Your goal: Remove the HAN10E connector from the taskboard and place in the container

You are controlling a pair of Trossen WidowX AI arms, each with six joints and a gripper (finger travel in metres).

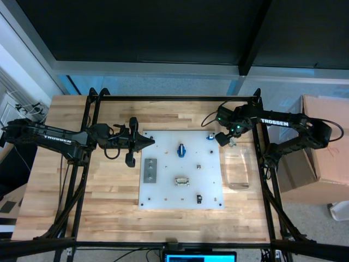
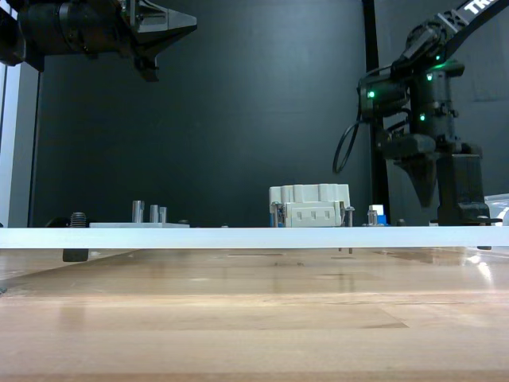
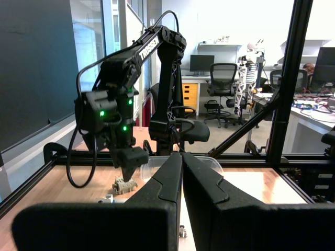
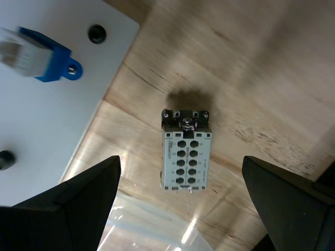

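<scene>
1. Board, white, lies in the middle of the table in the high view. The left gripper hangs over its left edge, pointing right. The right gripper sits off the board's far right corner, at the far end of the clear container. The connector shows as a pale speck just under it. A beige block sits on the board.
2. Low view: the left gripper is high above the board at the left, tips together. The right gripper points down at the right, low over the table. The beige block stands upright on the board. The connector cannot be made out here.
3. Left wrist view: the left gripper's fingers press flat together with nothing between them. Beyond, the right gripper points down, and the connector is right below its tip, beside the container.
4. Right wrist view: the right gripper's jaws are spread wide and do not touch the connector. It lies free on the bare table between them, pin face up, clear of the board and outside the container, whose rim is just beside it. A blue part sits on the board's corner.
</scene>
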